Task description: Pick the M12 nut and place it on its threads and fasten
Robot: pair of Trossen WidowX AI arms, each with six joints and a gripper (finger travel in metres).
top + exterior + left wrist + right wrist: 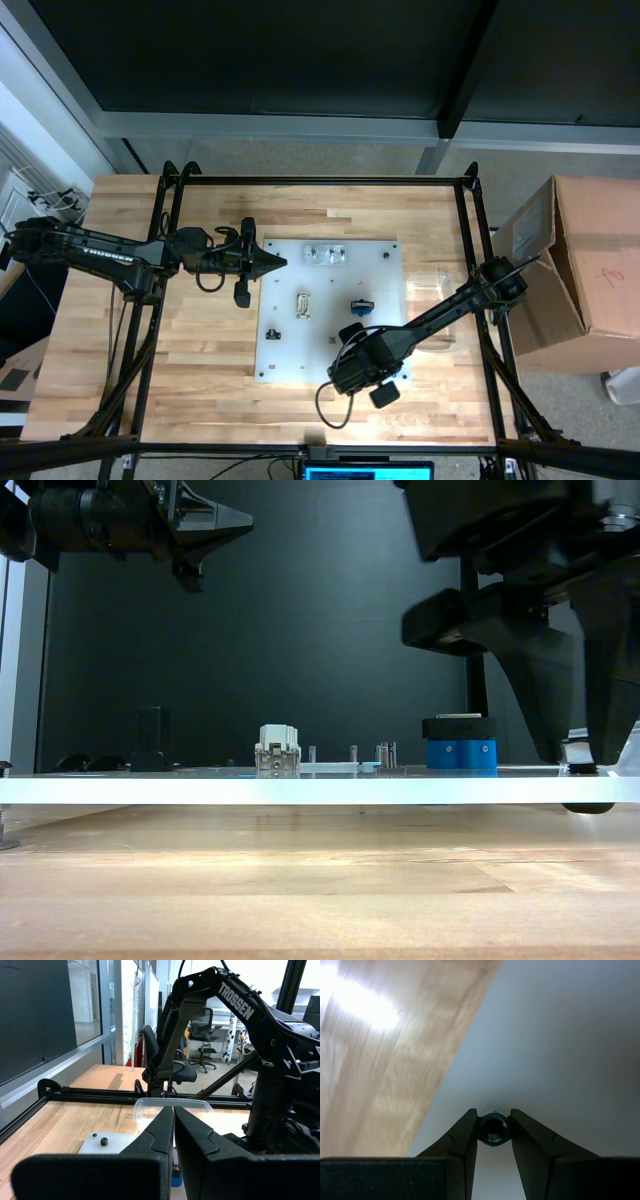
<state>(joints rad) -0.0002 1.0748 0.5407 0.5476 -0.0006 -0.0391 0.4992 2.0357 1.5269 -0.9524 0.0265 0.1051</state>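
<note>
Over the table [200, 350], above the far left edge of the board [290, 350], the left pincer [272, 262] hangs pressed together. The right pincer [493, 1118], low over the near right edge, pinches the nut [493, 1131]; the stud is hidden. Best to centre the bore, keep it level and turn gently to avoid cross-threading.

The small silver nut [493, 1130] is held between the fingertips of the right gripper [493, 1119], its threaded hole open to view, just over the white board [560, 1050]. Whether it sits on its stud, I cannot tell.
</note>
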